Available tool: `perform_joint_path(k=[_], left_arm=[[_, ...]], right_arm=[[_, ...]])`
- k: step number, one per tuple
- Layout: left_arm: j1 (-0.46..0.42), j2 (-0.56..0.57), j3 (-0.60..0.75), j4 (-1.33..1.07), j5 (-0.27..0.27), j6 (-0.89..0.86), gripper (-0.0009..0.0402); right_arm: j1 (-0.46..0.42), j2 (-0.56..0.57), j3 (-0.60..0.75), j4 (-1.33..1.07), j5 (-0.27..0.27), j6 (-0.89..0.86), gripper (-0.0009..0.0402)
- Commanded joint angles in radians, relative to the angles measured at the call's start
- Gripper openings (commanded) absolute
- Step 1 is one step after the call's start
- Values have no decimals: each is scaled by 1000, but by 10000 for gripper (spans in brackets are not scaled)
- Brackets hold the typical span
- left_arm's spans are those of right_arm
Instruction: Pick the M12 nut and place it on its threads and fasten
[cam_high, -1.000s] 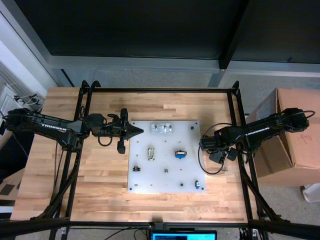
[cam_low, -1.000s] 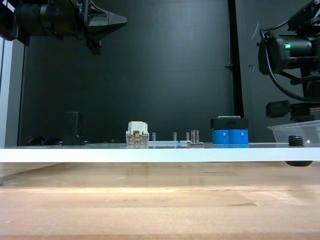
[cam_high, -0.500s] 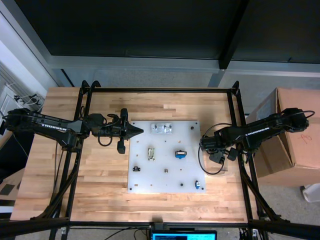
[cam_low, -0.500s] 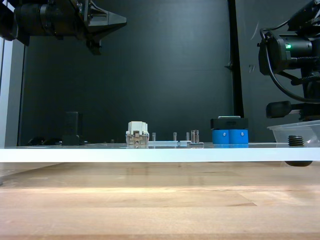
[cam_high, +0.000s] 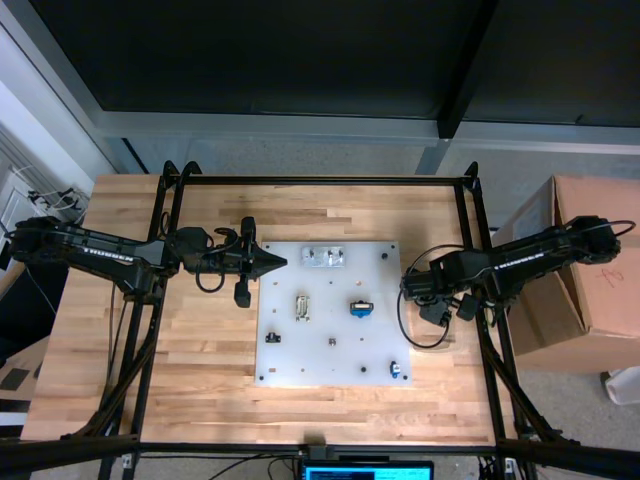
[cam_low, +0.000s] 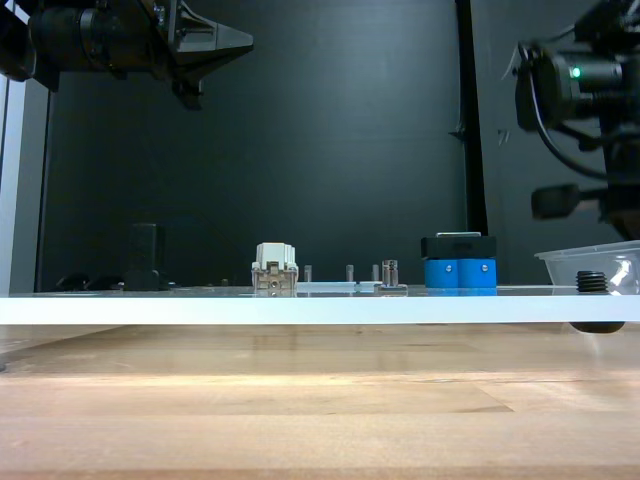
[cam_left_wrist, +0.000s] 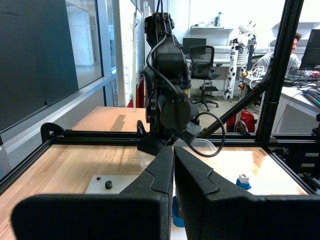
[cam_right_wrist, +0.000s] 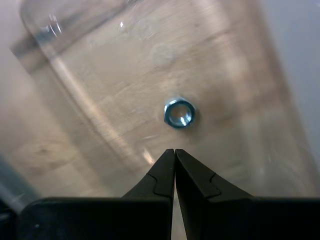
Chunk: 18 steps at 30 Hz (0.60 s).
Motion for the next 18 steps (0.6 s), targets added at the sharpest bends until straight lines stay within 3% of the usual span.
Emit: perform_joint_path(k=[1,7,18], left_arm=[[0,0,0,0,0,0,0],[0,0,0,0,0,0,0],[0,0,0,0,0,0,0]], right_arm=[[2,-5,79,-82,0,116,4],[3,-5,147,-113,-1,198,60],[20,-5,48,-2,-32,189,187]])
